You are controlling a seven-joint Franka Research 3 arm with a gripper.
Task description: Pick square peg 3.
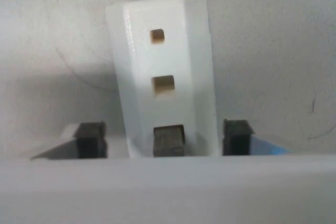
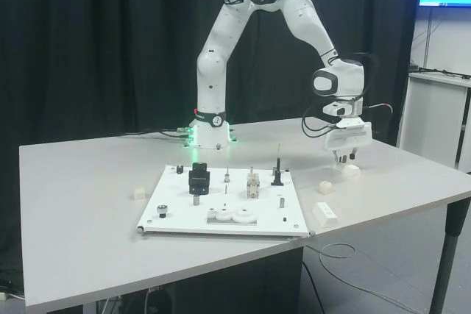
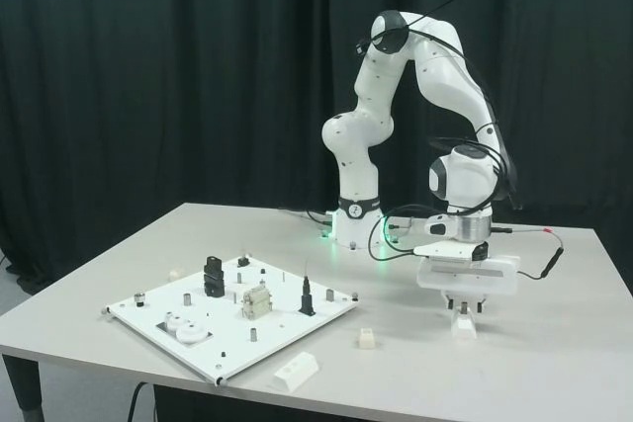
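White Franka arm reached over right part of grey worktop, well apart from white assembly board.

Claw stood open, black fingertips straddling white rectangular peg holder block, not touching it.

Dark square peg sat in holder's slot between fingertips; two other slots looked empty.

Judgement: approach and alignment done. Closing on peg and lifting not yet done.

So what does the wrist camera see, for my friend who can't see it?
A white block with three square holes stands between the gripper's open black fingertips. A peg sits in the nearest hole; the other two look empty.
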